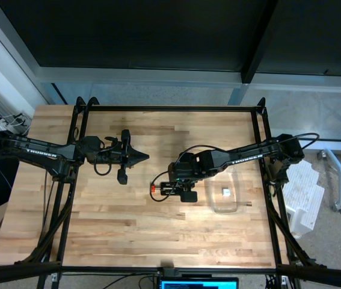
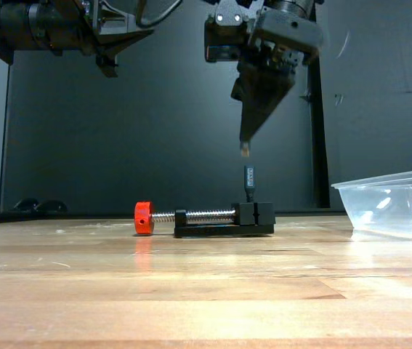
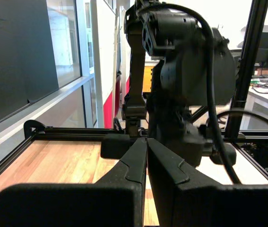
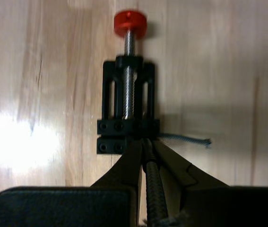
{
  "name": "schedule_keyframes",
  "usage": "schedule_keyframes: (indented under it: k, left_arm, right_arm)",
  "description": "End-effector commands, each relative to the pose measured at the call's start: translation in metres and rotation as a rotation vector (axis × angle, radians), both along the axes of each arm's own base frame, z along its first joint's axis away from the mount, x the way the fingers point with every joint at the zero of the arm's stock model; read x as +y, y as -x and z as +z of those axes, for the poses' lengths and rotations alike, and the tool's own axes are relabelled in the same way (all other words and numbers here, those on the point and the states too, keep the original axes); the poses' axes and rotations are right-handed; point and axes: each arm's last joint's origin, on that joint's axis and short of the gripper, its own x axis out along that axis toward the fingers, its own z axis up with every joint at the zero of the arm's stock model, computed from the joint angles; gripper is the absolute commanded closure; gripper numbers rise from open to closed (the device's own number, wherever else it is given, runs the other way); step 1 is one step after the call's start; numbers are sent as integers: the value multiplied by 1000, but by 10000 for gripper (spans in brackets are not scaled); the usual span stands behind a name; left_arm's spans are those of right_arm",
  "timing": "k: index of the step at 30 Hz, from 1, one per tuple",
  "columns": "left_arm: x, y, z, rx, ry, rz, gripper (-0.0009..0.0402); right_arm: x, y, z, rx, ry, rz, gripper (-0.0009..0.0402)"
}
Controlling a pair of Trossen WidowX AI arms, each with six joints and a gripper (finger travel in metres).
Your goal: Remove the USB-C connector from taskboard and place in the container
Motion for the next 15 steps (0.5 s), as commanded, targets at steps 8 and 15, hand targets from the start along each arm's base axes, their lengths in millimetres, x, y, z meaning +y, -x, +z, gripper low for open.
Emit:
schedule_keyframes:
  k: [8, 15]
  left_arm:
    - [0, 0, 0, 0, 0, 0, 393]
    - [0, 0, 0, 1, 0, 0, 393]
  right_arm:
    - [1, 6, 11, -23, -16, 9, 393]
    - [5, 31, 24, -50, -28, 12, 393]
